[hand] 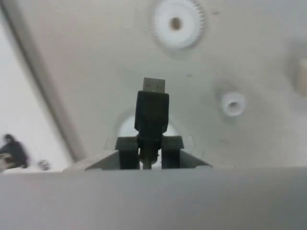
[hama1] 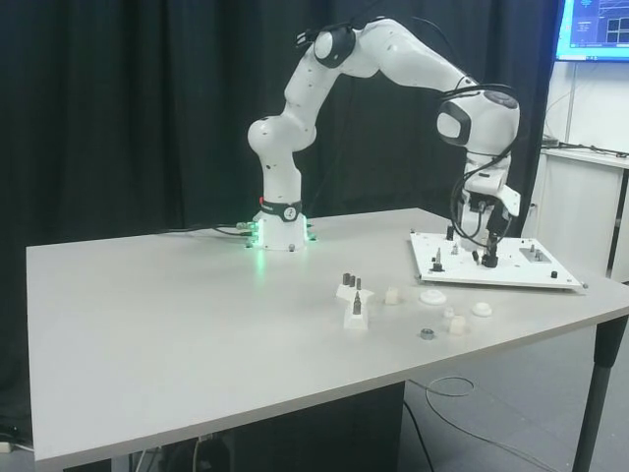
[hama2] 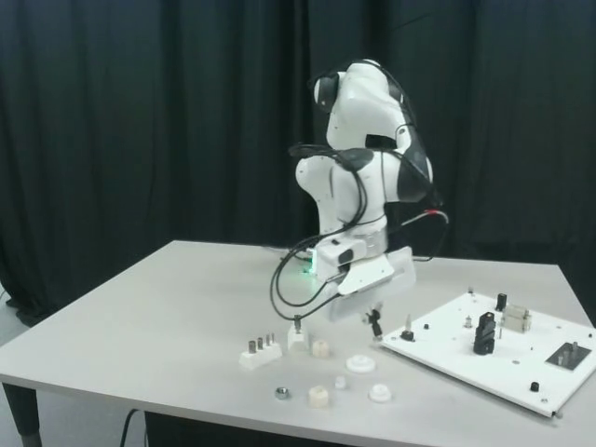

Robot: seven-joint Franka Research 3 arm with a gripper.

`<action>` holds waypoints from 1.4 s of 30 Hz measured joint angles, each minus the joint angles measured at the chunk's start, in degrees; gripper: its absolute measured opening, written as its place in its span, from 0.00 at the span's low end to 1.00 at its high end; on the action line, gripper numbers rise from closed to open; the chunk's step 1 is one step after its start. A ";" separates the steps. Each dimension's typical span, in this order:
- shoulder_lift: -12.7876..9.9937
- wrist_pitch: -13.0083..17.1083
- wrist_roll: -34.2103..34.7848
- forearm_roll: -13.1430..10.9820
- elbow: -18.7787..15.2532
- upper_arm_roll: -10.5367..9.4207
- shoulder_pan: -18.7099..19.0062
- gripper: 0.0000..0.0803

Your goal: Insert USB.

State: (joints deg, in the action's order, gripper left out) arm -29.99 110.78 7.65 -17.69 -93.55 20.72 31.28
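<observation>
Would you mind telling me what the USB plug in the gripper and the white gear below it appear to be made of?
USB plug: the body looks like matte black moulded plastic; the tip has a dull grey sheen, probably a metal shell. White gear: likely plastic, uniformly white and matte, with fine moulded teeth around the rim; the wrist view cannot confirm either.

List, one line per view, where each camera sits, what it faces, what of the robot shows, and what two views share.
Wrist view: on the wrist, looking past the gripper, whose jaws clamp the black USB plug, at a white toothed gear.
First room view: across the grey table, facing the whole white arm.
Second room view: off another table side; the arm is foreshortened.
Shared: both room views show the white flat board.
</observation>
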 joint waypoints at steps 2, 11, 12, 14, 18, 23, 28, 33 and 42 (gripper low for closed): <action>0.60 -0.68 1.47 0.49 -0.38 -0.01 0.89 0.12; 3.61 -2.24 8.20 2.45 -3.23 -0.15 5.01 0.12; 3.99 -2.28 9.02 2.63 -3.64 -0.17 5.48 0.12; 4.73 -2.32 10.45 2.88 -4.52 -0.22 6.41 0.12; 6.34 -2.33 13.31 3.41 -6.47 -0.34 8.32 0.12; 8.45 -2.33 17.56 4.13 -9.07 -0.86 10.48 0.12; 10.65 -2.31 22.64 5.20 -11.68 -2.10 12.07 0.12; 12.73 -2.16 27.42 6.15 -14.04 -3.98 13.15 0.12; 15.61 -1.04 35.61 7.77 -17.54 -8.70 13.70 0.12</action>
State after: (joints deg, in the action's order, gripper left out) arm -14.38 109.74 43.26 -9.93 -111.09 12.02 44.98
